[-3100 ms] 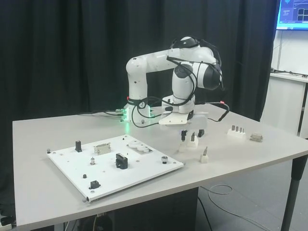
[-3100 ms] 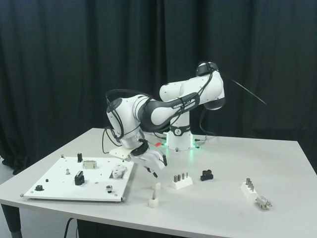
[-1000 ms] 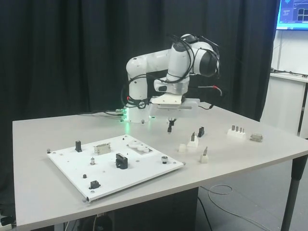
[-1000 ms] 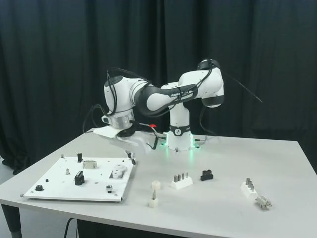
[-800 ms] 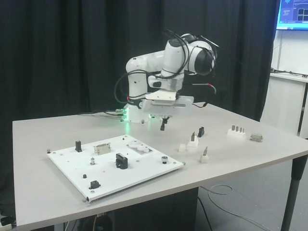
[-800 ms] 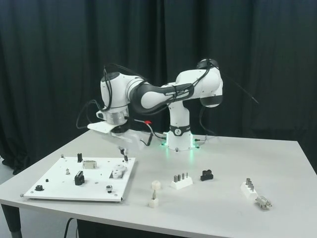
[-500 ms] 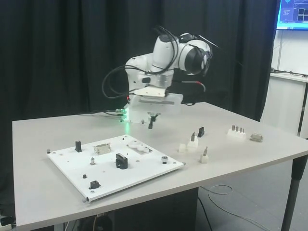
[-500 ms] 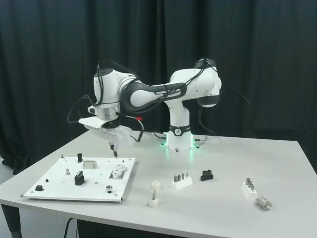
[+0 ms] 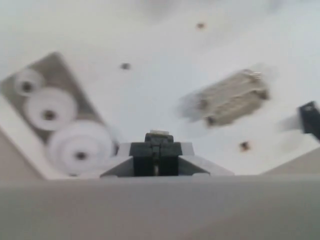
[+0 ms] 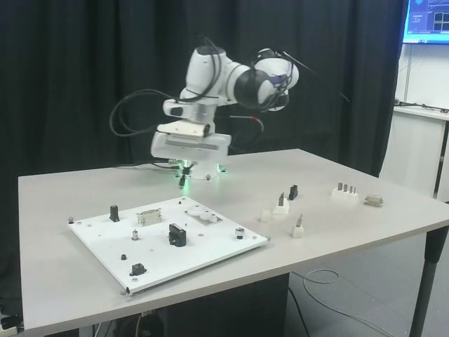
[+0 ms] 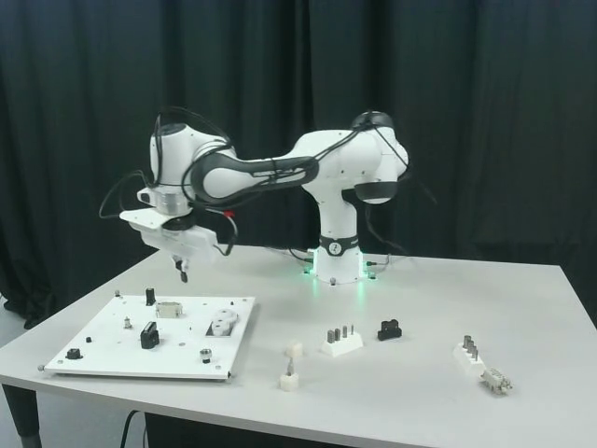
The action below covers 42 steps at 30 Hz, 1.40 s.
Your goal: Insert USB.
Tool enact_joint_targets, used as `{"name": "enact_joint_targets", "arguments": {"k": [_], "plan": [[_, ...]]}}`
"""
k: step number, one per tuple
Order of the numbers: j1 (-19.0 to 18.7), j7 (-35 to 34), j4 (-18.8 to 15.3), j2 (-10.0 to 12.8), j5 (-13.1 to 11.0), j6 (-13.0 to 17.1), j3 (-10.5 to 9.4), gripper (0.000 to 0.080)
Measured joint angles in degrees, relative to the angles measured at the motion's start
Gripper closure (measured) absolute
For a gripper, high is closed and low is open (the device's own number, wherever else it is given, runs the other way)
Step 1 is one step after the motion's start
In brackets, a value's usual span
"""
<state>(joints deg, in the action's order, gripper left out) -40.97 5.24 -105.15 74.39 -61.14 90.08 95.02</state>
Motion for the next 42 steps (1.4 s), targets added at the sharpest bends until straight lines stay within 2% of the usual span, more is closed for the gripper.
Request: {"name": "enact_joint_targets", "arguments": {"k": [19,31,42], "plan": [[11.5,17.75,0.16,0.05,-0.63,4.59,0.0,0.078],[17.38,32.06,0.17,0.05,-4.68,4.71,-0.4,0.078],[20.49,44.65,0.07,0.02,-8.0,4.15,-1.45,0.078]]}}
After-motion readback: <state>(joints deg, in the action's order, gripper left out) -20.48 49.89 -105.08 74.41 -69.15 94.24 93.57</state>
